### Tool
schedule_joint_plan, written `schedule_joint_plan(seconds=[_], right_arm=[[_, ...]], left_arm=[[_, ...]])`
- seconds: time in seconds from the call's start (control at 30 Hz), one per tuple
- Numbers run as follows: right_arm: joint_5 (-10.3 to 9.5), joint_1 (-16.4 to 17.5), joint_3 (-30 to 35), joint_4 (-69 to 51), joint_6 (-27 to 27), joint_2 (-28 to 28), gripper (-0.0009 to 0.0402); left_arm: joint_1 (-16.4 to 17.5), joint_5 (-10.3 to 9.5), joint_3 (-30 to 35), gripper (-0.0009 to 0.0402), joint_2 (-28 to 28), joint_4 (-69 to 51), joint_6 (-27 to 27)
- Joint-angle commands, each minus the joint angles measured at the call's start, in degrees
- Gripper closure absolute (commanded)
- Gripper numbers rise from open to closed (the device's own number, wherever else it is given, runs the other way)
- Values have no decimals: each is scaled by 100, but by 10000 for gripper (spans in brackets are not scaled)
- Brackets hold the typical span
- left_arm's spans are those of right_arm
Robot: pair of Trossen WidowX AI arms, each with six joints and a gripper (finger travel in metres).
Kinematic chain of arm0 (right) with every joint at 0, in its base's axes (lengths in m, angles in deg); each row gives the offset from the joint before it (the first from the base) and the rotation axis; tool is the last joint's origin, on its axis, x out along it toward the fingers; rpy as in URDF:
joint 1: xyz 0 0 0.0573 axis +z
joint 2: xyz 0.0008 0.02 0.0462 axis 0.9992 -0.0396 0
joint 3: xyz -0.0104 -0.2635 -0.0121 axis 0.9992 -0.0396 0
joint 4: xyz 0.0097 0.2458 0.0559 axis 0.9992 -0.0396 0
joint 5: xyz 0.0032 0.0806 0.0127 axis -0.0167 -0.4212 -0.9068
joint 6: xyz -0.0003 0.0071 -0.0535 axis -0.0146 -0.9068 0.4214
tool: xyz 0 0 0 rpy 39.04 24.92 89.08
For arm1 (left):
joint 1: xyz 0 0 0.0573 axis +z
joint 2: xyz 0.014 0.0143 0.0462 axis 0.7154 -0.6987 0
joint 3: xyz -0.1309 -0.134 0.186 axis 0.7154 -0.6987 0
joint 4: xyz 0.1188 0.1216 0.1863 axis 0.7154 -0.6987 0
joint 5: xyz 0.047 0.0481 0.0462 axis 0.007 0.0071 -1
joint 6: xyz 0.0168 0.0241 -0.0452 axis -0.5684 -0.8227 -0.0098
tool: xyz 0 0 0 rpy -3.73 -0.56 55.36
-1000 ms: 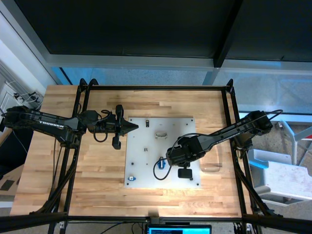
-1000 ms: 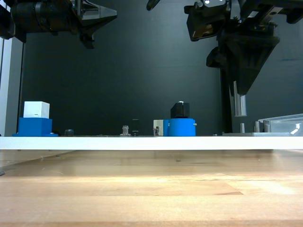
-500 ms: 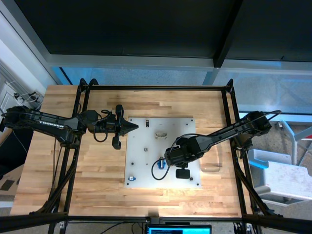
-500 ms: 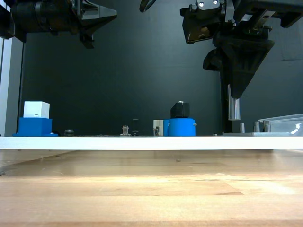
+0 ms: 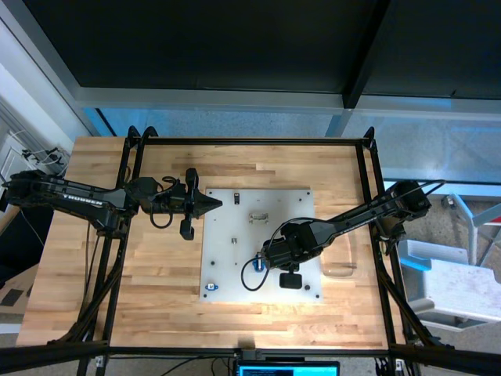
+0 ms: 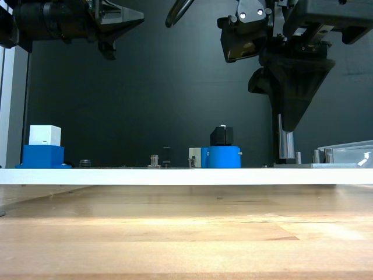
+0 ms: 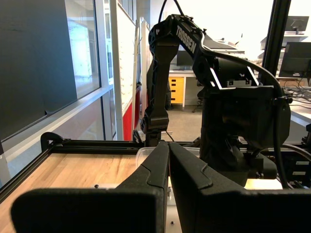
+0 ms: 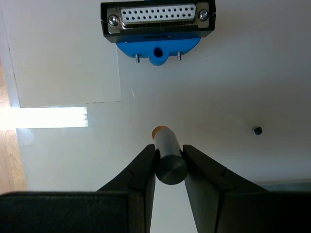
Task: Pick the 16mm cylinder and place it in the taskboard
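The 16mm cylinder (image 8: 167, 154), a short silver-grey metal peg, stands upright between the fingers of my right gripper (image 8: 168, 160), which is shut on it. In the low view the cylinder (image 6: 285, 144) hangs just above the white taskboard (image 6: 175, 175), its lower end close to the surface. From above, the right gripper (image 5: 275, 254) is over the right middle of the taskboard (image 5: 227, 274). My left gripper (image 5: 211, 202) hovers high at the board's left edge, fingers (image 7: 182, 170) pressed together with nothing in them.
A blue knob with a black top (image 6: 223, 153) stands on the board left of the cylinder. A blue base with a white cube (image 6: 44, 149) sits at far left. A D-sub connector on a blue mount (image 8: 158, 22) lies ahead. A clear tray (image 6: 347, 153) is to the right.
The right gripper has moved left and down with the cylinder, bringing its lower end from well above the board to just over the surface. The left arm has not moved.
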Motion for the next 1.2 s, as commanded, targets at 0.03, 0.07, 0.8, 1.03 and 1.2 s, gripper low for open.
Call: schedule_joint_plan(seconds=[0.03,0.07,0.8,1.03,1.2], right_arm=[[-2,4,0,7,-7,-33,370],[0,4,0,9,-4,-33,370],[-7,20,-87,118,-17,-120,370],[-98,28,-87,199,-15,-223,370],[-101,31,-87,197,-11,-223,370]], left_arm=[[2,2,0,393,-2,0,-2],[0,2,0,393,-2,0,-2],[2,2,0,393,-2,0,0],[2,2,0,393,-2,0,0],[2,2,0,393,-2,0,0]])
